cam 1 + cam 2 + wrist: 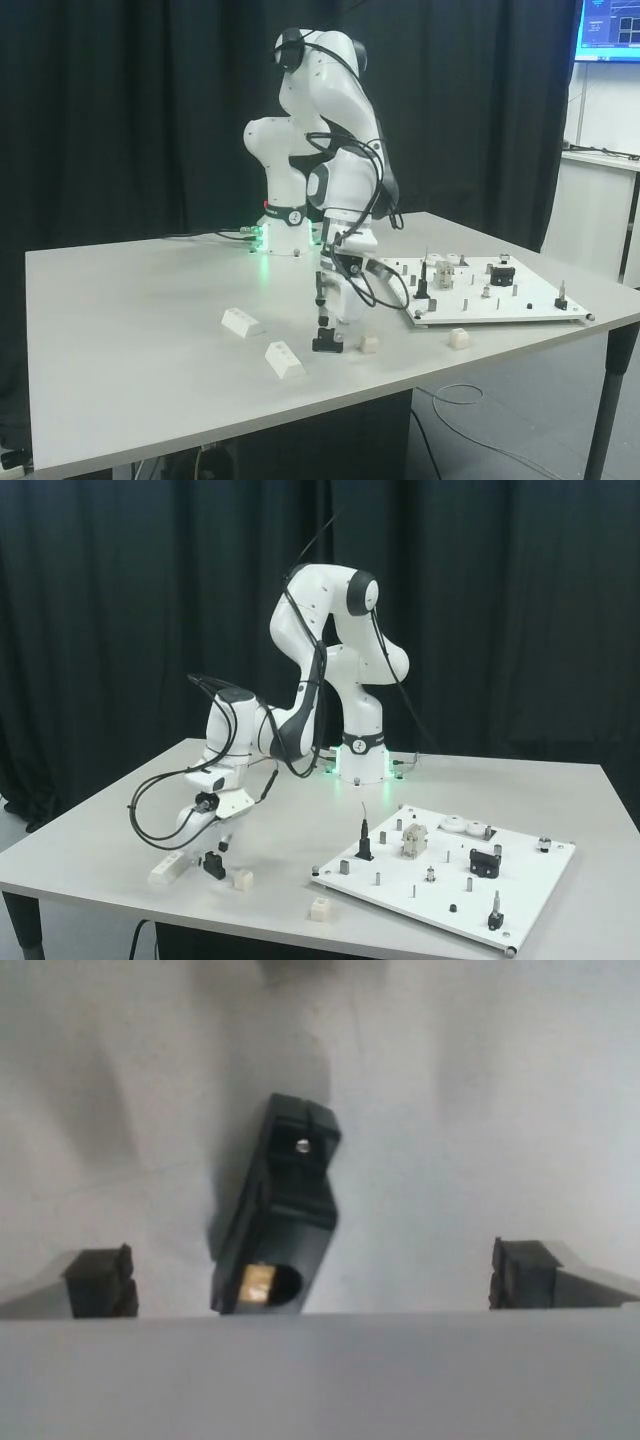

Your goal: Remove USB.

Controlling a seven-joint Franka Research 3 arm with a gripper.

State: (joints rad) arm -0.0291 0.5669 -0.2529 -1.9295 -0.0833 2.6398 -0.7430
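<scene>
The USB (275, 1215) lies flat on the grey table (130, 300), a black plug body with a small screw on its back and a metal contact showing at its near end. It sits below me and between my fingertips (100, 1282), touching neither. My gripper (310, 1280) hangs just above it with the jaws spread wide and nothing in them.

As I judge it, the plug is already out of the white board (520, 880), which sits well apart from it, so the pull itself looks done and I am at the release end of the job. The next move, I think, calls for a straight lift to clear the plug without nudging it.

Room is tighter than it looks. A small white cube (369, 343) sits just beside the plug, and two white blocks (285, 360) lie near on the other side. The table's front edge is also close. Upward is free, so that is the way out.
</scene>
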